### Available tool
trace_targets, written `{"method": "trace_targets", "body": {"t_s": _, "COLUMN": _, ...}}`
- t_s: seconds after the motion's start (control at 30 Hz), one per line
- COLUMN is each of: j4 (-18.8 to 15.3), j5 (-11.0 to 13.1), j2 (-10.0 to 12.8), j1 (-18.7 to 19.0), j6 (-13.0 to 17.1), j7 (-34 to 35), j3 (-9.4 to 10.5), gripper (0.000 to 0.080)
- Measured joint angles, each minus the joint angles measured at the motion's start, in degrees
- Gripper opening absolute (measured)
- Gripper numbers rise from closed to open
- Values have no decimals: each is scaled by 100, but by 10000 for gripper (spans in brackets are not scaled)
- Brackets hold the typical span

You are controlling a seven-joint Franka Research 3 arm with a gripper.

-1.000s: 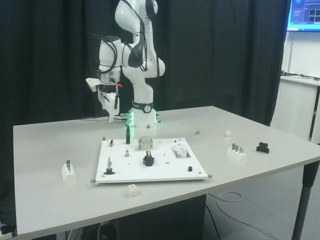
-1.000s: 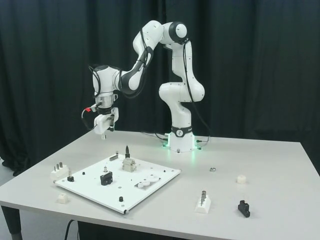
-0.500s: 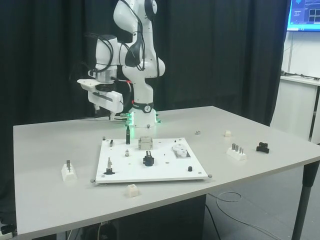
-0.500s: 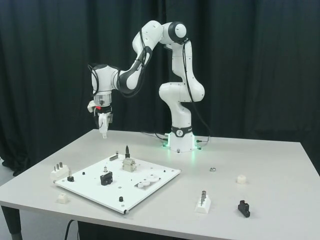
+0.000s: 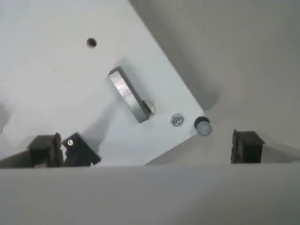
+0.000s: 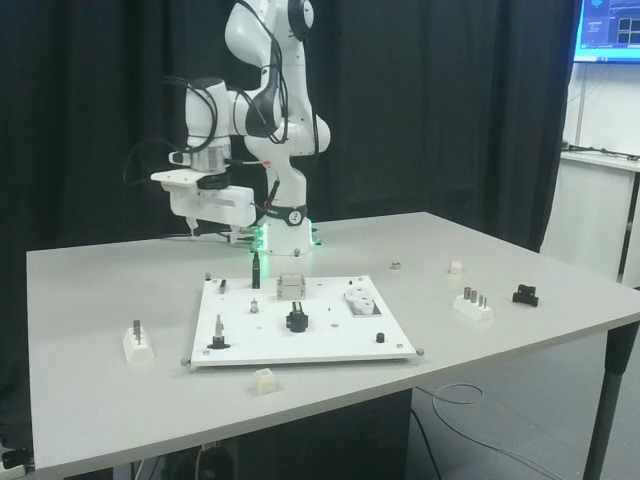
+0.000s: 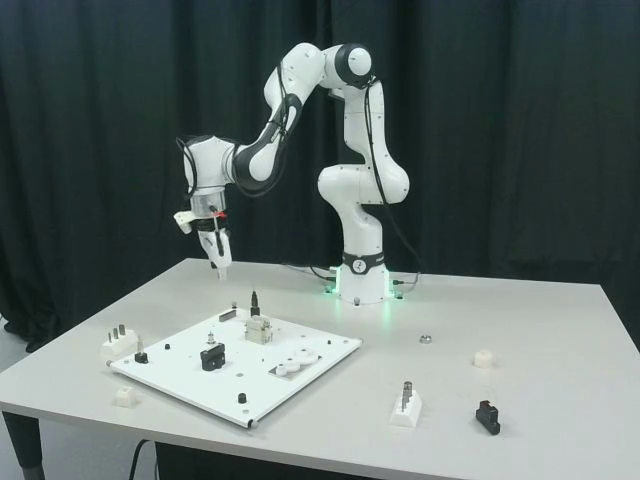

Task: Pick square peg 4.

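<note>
Our jaws hang wide and empty over a corner of the white board (image 5: 56, 84). A grey square bar (image 5: 130, 95), likely peg 4, lies beneath them, not yet grasped; descent and grip remain.

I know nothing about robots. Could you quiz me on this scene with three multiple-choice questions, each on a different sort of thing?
1. Where is the claw?
A. Resting flat on the grey table
B. In the air over a corner of the white board
C. Pressed against the robot's base

2. What colour is the light at the robot's base?
A. White
B. Green
C. There is no light there

3. What is the claw holding?
A. Nothing
B. A black part
C. A white block

Answers:
1. B: the claw hangs above the table, and the wrist view shows a corner of the white board beneath it.
2. B: a green light shows at the foot of the robot's base.
3. A: its fingers stand apart with nothing between them.
</note>
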Motion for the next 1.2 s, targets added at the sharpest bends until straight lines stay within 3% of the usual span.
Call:
{"method": "trace_targets", "body": {"t_s": 0.23, "j4": -42, "j5": 451, "j2": 195, "j1": 0, "j6": 136, "j7": -976, "j3": -48, "gripper": 800}}
{"method": "trace_targets", "body": {"t_s": 0.63, "j4": -38, "j5": 1132, "j2": 889, "j1": 103, "j6": 511, "j7": -1832, "j3": 42, "gripper": 800}}
{"method": "trace_targets", "body": {"t_s": 0.93, "j4": -39, "j5": 1358, "j2": 1397, "j1": 121, "j6": 676, "j7": -2007, "j3": 262, "gripper": 800}}
{"method": "trace_targets", "body": {"t_s": 1.2, "j4": -47, "j5": 1539, "j2": 1794, "j1": 121, "j6": 858, "j7": -2249, "j3": 328, "gripper": 800}}
